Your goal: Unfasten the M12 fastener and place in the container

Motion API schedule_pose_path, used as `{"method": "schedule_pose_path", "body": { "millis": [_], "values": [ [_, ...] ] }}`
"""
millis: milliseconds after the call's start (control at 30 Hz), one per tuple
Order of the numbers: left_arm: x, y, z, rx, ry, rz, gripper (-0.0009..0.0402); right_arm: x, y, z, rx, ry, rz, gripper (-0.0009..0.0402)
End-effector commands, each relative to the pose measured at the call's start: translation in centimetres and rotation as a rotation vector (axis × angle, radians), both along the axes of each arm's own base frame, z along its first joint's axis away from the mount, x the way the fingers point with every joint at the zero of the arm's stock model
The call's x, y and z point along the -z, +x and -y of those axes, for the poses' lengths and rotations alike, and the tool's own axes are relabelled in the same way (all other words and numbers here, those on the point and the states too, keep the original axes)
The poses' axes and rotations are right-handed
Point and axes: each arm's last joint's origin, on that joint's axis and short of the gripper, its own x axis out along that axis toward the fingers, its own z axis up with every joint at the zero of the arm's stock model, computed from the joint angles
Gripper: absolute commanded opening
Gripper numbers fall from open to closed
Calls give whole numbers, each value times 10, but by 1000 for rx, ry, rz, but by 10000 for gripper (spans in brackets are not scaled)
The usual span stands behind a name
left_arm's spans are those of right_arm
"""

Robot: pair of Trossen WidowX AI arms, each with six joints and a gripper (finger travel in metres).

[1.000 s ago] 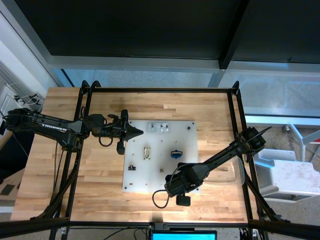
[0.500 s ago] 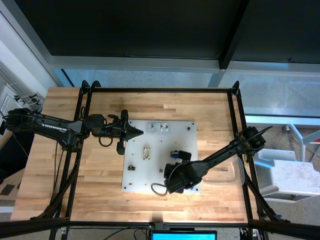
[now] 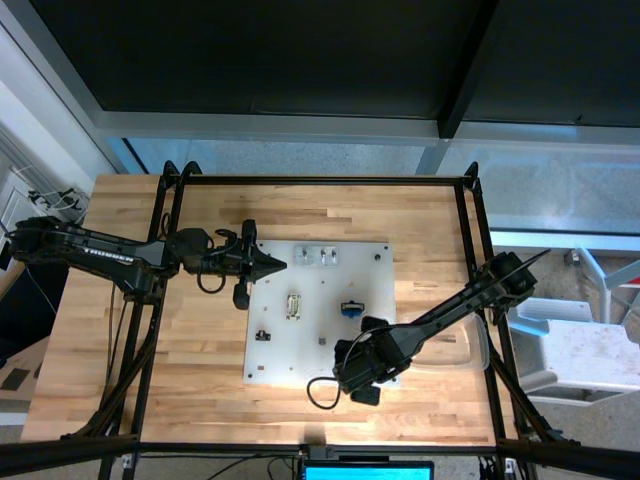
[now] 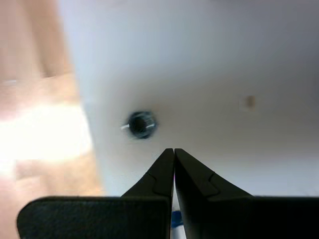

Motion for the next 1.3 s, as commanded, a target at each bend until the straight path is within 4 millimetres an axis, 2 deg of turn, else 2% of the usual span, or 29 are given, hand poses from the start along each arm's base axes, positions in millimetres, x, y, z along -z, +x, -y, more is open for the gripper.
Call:
{"method": "schedule_pose_path", "body": {
  "millis": [33, 233, 500, 1067, 1167, 1300],
  "values": [
    [0, 0, 0, 0, 0, -1, 0, -7, 0, -3, -13, 80, -15, 0],
    [0, 0, 0, 0, 0, -1, 0, -10, 5, -8, -43, 175, -9, 0],
    [0, 0, 0, 0, 0, 0, 0, 12, 11, -12, -65, 183, -17, 0],
    [0, 0, 0, 0, 0, -1, 0, 17, 11, -8, -67, 143, -12, 0],
    [0, 0, 0, 0, 0, -1, 0, 17, 10, -6, -45, 90, -11, 0],
    [0, 0, 0, 0, 0, -1, 0, 10, 0, 6, 88, -91, -26, 0]
  ]
}}
